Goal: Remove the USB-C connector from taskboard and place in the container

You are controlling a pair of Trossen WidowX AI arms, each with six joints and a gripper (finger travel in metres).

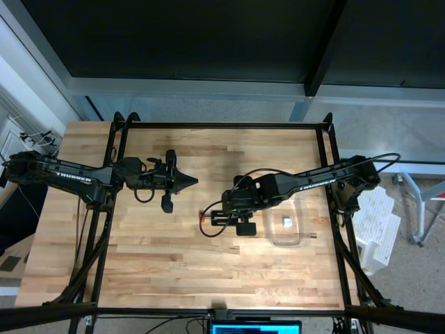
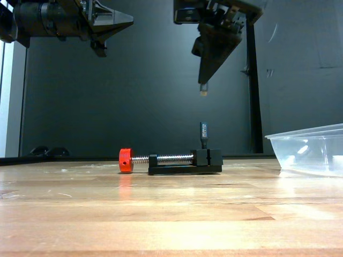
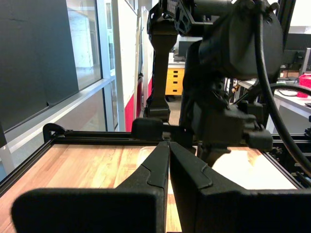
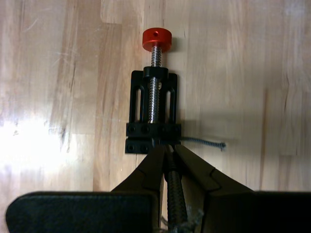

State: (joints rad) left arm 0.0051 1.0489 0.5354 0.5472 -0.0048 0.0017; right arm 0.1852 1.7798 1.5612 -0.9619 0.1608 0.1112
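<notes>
— Left arm?
— Parked. Left gripper (image 1: 189, 182) hung high over the left part of the surface (image 1: 160, 264), jaws clenched on nothing.
— Right?
— Right gripper (image 2: 202, 84) pointed straight down, hanging above the taskboard (image 2: 185, 163), well clear of it. Jaws clenched on a dark ribbed strand (image 4: 174, 194); couldn't tell what it was.
— Connector?
— USB-C connector (image 2: 203, 133) stood upright in the taskboard's end block, at the end away from the red knob (image 2: 125, 160), directly under the gripper tip.
— Container?
— Container (image 2: 305, 147) sat on the surface to the right, apart from the taskboard, with a white cube (image 1: 286, 221) inside.
</notes>
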